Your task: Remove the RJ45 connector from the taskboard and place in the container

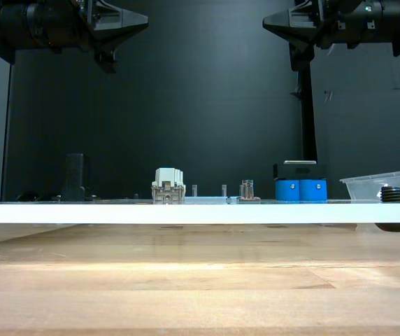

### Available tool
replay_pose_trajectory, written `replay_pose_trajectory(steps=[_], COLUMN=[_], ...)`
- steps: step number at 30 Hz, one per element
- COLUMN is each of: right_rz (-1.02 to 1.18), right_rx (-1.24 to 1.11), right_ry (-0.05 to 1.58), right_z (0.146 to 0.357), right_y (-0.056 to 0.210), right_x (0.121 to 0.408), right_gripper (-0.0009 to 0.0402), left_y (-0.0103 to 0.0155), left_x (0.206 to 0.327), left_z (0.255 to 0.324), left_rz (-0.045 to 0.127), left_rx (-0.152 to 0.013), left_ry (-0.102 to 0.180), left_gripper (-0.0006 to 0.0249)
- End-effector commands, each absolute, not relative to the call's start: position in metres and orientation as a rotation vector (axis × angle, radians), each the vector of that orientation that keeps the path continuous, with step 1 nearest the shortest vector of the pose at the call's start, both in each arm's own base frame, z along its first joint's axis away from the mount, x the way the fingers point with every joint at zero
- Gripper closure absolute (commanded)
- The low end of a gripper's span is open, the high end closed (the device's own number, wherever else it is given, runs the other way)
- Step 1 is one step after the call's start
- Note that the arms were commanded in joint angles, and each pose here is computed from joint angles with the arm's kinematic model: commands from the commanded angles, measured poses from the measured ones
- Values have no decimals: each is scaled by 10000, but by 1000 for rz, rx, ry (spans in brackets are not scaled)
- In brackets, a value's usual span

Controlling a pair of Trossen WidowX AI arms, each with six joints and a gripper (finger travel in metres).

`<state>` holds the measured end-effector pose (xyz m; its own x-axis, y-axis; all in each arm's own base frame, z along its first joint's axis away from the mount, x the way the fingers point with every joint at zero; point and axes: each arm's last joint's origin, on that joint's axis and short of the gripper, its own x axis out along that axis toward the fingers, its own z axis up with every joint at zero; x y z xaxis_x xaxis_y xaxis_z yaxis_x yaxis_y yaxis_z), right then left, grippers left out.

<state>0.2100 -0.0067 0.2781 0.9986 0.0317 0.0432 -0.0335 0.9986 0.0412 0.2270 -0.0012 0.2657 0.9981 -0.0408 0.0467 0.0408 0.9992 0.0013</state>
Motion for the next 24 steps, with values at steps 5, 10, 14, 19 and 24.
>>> replay_pose_trajectory(steps=[5, 10, 14, 19, 24], right_rz=[31, 31, 31, 31, 31], right_rx=[42, 41, 41, 41, 42], right_ry=[-51, -64, -62, -54, -42], right_z=[2772, 2786, 2786, 2776, 2765], right_y=[-68, -68, -68, -68, -68], right_x=[2098, 2097, 2097, 2097, 2098], right_gripper=[393, 393, 393, 393, 393], left_y=[-11, -12, -12, -12, -11], left_x=[2270, 2270, 2270, 2270, 2270], left_z=[2657, 2657, 2657, 2657, 2657], left_rz=[-40, -41, -41, -41, -40], left_rx=[1, 1, 1, 1, 1], left_ry=[-47, -47, -47, -47, -47], left_gripper=[243, 243, 243, 243, 243])
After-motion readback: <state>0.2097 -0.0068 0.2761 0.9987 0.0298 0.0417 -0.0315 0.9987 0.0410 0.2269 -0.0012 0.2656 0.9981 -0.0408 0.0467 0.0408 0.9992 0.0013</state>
